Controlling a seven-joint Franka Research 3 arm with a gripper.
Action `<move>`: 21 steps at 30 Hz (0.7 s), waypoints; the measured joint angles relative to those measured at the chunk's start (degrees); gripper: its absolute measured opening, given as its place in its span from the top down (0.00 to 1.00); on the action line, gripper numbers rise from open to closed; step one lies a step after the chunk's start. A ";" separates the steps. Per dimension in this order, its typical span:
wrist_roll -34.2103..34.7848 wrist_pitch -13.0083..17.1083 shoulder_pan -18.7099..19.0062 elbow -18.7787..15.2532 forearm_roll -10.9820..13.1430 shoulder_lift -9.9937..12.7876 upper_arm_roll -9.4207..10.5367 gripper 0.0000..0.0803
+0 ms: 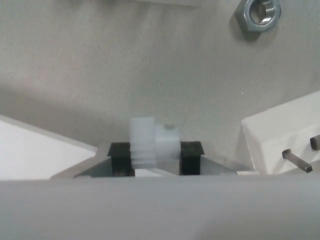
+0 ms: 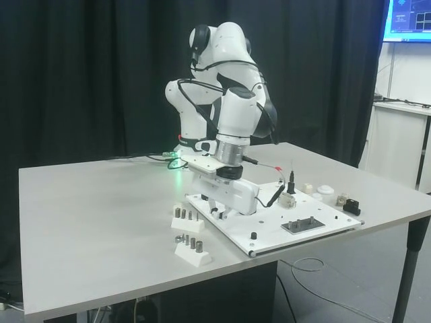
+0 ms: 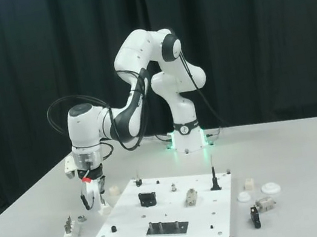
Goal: Place small gear.
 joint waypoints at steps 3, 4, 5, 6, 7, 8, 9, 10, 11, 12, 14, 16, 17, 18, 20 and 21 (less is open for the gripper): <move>0.00 0.00 0.00 -0.02 -0.49 0.00 0.04 0.76; 0.00 0.00 0.00 -0.02 -0.78 0.01 0.07 0.76; 0.00 0.00 0.00 -0.03 -1.30 0.01 0.12 0.76; 0.00 -0.01 0.00 -0.03 -2.08 0.02 0.19 0.76; 0.00 -0.01 -0.01 -0.03 -3.03 0.03 0.29 0.76; 0.00 -0.01 -0.01 -0.03 -4.37 0.04 0.45 0.76; 0.00 -0.01 -0.01 -0.03 -5.82 0.05 0.65 0.76; 0.00 0.00 -0.01 -0.03 -7.50 0.07 0.89 0.76; 0.05 0.00 -0.02 -0.03 -9.40 0.09 1.21 0.76; 0.28 0.00 -0.06 -0.03 -11.17 0.10 1.58 0.76; 1.57 -0.02 -0.31 -0.03 -14.81 0.14 2.57 0.76; 3.43 -0.46 -0.80 -0.03 -18.51 0.16 3.87 0.76; 4.32 -0.86 -1.16 -0.03 -20.45 0.16 4.70 0.76; 5.13 -1.26 -1.60 -0.03 -22.26 0.16 5.55 0.76; 6.69 -2.11 -2.70 -0.02 -25.86 0.17 7.53 0.76; 7.49 -2.58 -3.32 -0.02 -27.47 0.17 8.52 0.76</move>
